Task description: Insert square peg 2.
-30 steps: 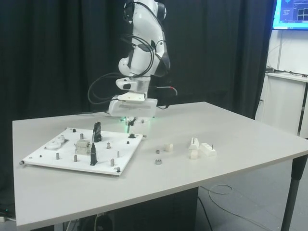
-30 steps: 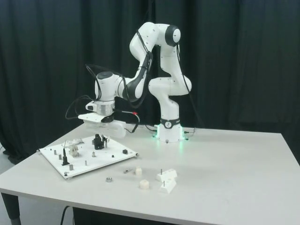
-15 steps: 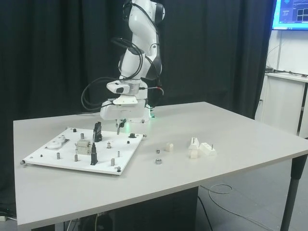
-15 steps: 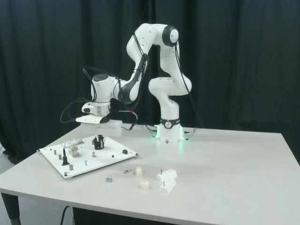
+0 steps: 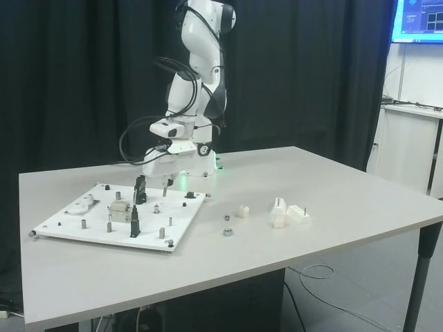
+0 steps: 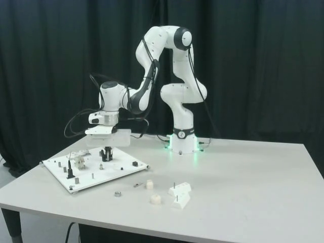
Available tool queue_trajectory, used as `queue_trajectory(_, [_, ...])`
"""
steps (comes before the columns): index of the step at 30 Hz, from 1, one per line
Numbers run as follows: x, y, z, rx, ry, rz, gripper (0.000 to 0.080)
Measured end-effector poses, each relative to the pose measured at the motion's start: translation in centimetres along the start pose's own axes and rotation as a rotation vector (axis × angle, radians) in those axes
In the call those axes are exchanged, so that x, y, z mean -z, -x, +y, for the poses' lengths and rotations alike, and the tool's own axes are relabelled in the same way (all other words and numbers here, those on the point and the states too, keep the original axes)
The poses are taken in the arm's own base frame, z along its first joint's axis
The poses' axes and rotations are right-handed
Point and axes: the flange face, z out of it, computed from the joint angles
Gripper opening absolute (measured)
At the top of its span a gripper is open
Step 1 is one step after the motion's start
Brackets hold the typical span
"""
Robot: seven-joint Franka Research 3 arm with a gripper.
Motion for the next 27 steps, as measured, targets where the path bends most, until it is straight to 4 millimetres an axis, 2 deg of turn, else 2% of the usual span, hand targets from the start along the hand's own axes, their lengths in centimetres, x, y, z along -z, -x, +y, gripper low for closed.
queue_trajectory(14, [-0.5,1.5,-0.2,0.190,-0.026,-0.001,0.0071])
queue_trajectory(27, [-1.0,3.3,1.2,0.295,-0.050,0.010,0.0071])
